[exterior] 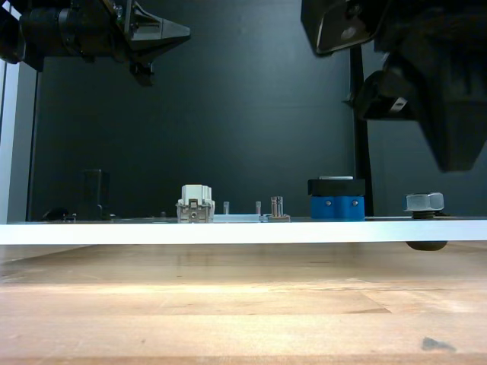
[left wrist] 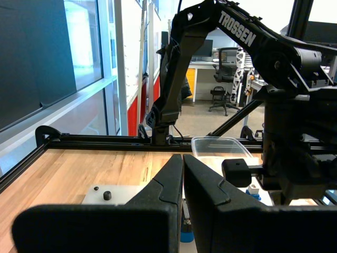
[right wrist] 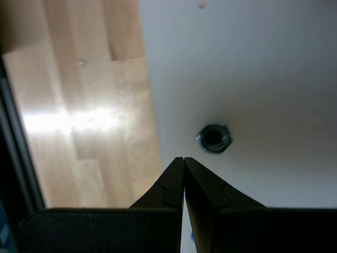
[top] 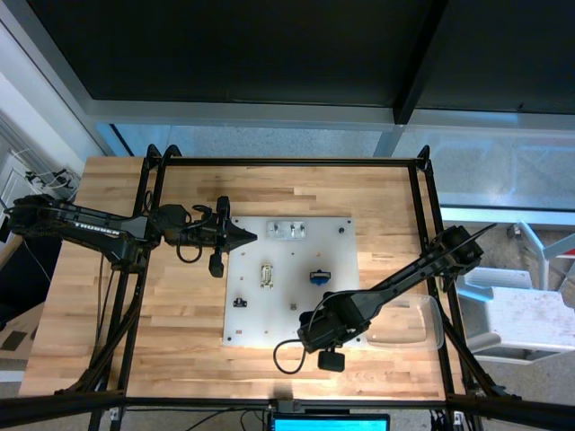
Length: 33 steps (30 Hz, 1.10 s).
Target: Unfasten the M12 fastener and place in the container
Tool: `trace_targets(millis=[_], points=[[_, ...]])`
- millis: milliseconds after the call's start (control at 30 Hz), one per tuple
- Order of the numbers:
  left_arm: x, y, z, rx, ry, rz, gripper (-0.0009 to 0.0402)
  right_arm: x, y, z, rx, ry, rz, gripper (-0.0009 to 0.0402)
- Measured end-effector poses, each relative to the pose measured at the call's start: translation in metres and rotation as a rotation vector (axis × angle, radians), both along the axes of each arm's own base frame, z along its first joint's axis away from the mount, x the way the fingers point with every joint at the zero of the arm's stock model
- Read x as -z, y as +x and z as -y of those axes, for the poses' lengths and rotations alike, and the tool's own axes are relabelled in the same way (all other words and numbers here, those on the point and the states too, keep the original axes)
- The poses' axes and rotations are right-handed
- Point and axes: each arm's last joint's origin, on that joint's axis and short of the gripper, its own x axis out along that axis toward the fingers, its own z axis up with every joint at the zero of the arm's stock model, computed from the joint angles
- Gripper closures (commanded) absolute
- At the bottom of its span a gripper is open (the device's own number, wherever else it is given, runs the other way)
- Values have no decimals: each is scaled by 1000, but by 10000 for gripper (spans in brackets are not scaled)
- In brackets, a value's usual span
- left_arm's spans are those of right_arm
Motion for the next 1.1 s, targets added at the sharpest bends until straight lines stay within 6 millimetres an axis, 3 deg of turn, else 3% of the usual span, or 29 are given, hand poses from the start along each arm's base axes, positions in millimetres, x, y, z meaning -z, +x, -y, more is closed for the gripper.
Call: trace_targets(millis=[400,633,1100], points=[[0,0,0,0,0,-1,393,-3,2,-2,209,40,-22,393],[0,0,0,0,0,0,393,-4,2,-3,140,30,-8,393],[0,0,0,0,0,-1,393,16,-1,-1,82,28,17,393]])
